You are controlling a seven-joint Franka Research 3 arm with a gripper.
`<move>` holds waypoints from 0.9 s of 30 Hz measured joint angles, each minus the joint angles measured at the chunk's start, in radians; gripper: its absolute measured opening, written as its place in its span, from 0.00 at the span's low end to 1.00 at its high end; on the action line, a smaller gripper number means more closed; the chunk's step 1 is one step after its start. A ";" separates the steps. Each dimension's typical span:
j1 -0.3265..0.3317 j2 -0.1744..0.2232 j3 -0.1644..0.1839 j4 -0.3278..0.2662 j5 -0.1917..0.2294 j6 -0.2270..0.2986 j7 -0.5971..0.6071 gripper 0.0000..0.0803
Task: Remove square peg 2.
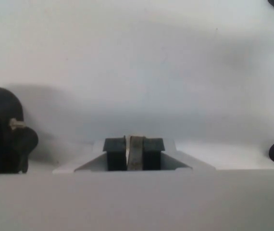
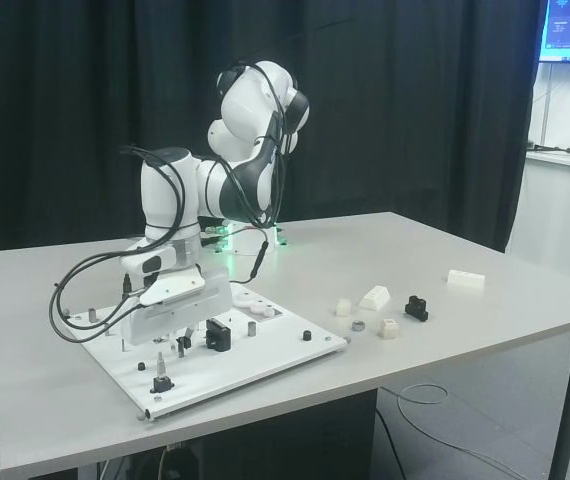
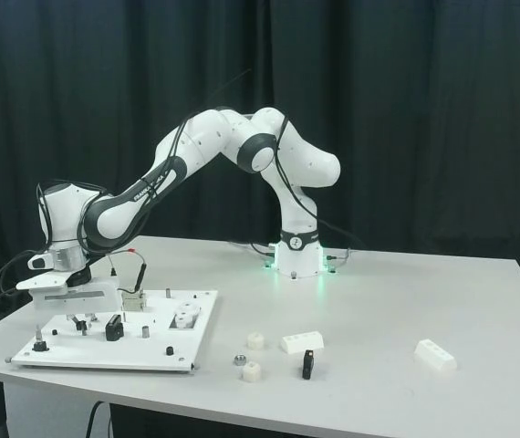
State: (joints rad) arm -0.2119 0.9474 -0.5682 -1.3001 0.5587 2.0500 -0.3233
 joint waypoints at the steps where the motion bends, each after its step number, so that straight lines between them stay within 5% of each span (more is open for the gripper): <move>1: 0.000 0.000 0.000 0.000 0.000 0.000 0.000 0.08; 27: 0.002 0.000 -0.001 0.000 -0.003 -0.002 -0.111 0.08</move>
State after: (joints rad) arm -0.2101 0.9473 -0.5691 -1.3005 0.5560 2.0477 -0.4341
